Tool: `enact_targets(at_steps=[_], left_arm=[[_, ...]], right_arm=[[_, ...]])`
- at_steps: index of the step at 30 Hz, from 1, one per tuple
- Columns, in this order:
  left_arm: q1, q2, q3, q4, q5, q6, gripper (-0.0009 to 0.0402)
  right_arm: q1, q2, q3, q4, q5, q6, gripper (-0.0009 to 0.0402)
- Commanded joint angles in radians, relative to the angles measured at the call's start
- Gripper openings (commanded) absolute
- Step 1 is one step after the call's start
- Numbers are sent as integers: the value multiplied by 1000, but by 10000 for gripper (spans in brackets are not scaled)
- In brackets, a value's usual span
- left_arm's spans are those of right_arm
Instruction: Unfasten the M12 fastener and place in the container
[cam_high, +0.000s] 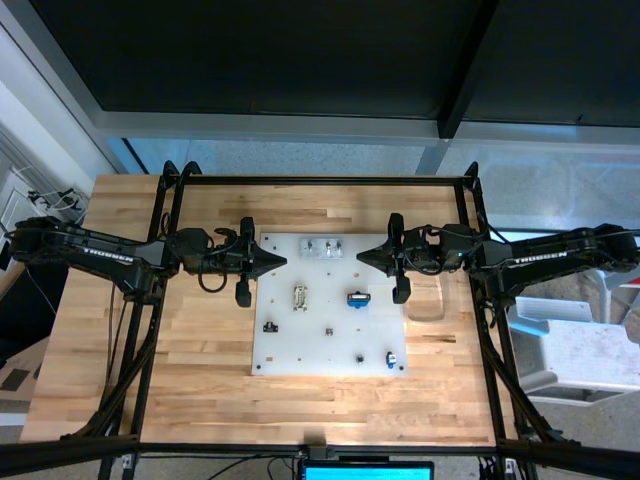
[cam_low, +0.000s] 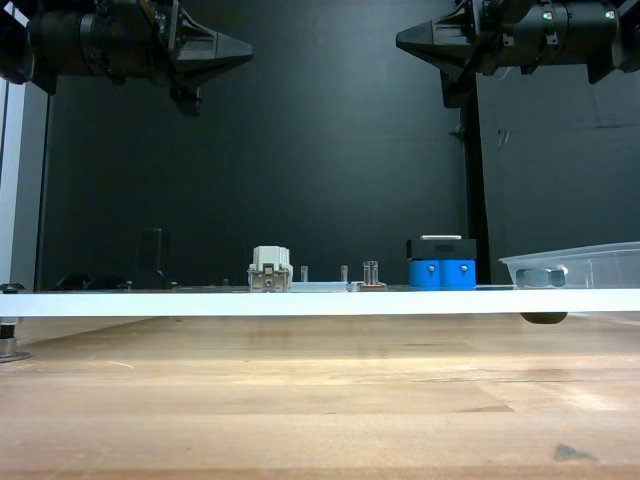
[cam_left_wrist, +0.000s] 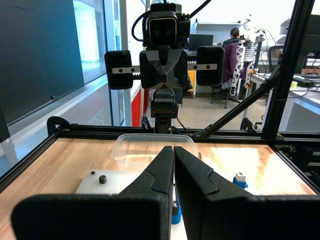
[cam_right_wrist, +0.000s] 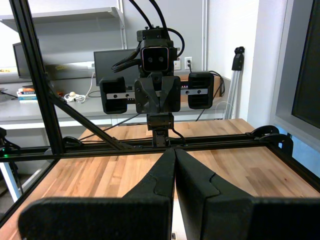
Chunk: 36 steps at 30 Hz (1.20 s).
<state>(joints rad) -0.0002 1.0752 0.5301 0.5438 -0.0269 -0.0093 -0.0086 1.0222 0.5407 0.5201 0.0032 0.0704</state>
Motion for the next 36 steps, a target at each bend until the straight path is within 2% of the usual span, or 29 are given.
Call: enact_targets(at_steps=[1, 12, 14, 17, 22, 25, 31, 36], left_arm=[[0, 0, 0, 0, 0, 0, 0], [0, 0, 0, 0, 0, 0, 0], [0, 0, 0, 0, 0, 0, 0], [0, 0, 0, 0, 0, 0, 0], [0, 0, 0, 0, 0, 0, 0], [0, 0, 0, 0, 0, 0, 0], [0, 0, 0, 0, 0, 0, 0], [0, 0, 0, 0, 0, 0, 0]], right_arm=[[0, 0, 0, 1, 0, 0, 0], [0, 0, 0, 0, 7, -6, 0], [1, 0, 9, -19, 8, 48, 0], [7, 1, 59, -155, 10, 77, 0], [59, 20, 150, -338, 61, 86, 0], [81, 48, 227, -502, 68, 119, 0], [121, 152, 400, -869, 84, 171, 0], [163, 265, 522, -1068, 83, 232, 0]])
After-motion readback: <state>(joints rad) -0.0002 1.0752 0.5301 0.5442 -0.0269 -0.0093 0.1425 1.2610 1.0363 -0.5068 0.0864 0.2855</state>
